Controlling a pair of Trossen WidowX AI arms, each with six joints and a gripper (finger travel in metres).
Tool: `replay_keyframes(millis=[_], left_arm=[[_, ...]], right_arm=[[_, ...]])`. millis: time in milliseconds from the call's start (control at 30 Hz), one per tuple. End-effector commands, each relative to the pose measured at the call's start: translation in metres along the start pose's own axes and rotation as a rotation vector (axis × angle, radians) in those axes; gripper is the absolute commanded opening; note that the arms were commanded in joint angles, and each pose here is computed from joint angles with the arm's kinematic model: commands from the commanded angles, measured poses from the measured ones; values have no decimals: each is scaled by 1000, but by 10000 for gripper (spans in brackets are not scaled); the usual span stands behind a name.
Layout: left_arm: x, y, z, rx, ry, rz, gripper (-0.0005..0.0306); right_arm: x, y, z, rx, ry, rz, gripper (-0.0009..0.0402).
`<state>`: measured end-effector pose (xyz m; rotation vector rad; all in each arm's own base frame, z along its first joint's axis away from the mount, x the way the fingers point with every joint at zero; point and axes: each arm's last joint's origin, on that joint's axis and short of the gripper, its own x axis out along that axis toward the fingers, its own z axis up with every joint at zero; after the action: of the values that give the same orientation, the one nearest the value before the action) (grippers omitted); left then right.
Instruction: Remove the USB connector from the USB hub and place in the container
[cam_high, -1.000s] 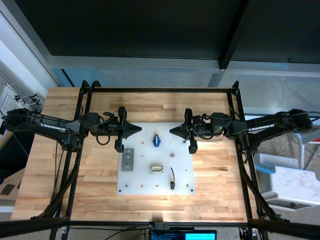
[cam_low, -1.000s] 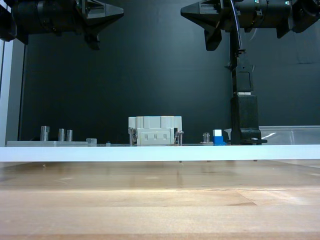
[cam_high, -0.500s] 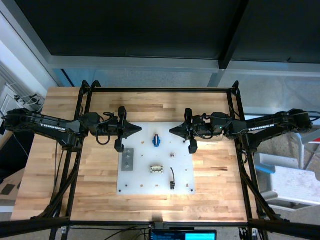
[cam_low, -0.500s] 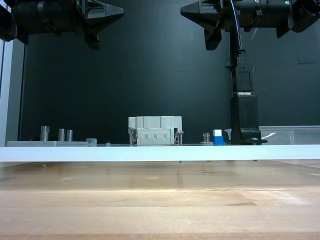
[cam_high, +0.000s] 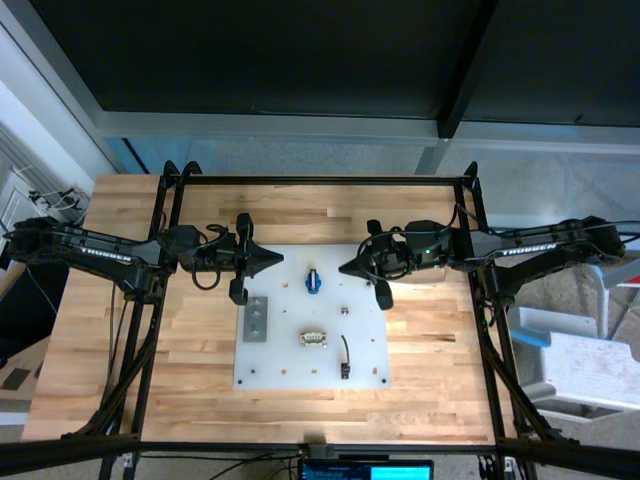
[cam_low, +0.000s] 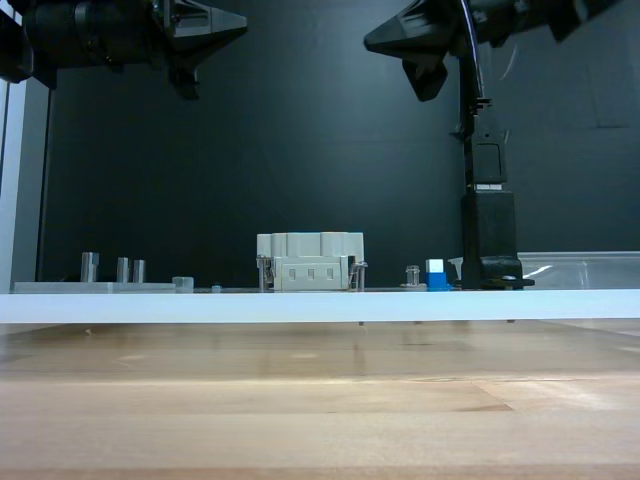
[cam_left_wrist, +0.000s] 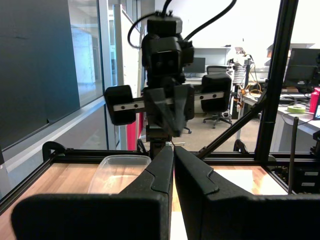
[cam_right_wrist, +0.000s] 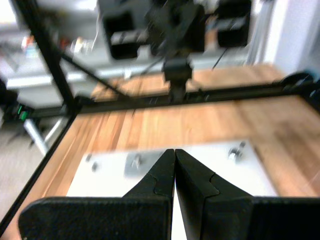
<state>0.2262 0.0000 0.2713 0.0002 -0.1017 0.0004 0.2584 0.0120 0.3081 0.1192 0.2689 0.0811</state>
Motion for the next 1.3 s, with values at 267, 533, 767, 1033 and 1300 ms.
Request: replay_keyframes(millis=[267, 533, 767, 1033, 1300], left_arm=[[0, 0, 0, 0, 0, 0, 0], [0, 0, 0, 0, 0, 0, 1], [0, 0, 0, 0, 0, 0, 1], [0, 0, 0, 0, 0, 0, 0], [0, 0, 0, 0, 1, 0, 1]], right_arm=[[-18, 19, 16, -105, 286, 57, 0], [-22, 49, 9, -62, 323, -12, 0], [-27, 81, 4, -1, 338, -50, 0], [-13, 114, 10, -37, 525, -80, 0], [20, 143, 7, -66, 659, -90, 0]])
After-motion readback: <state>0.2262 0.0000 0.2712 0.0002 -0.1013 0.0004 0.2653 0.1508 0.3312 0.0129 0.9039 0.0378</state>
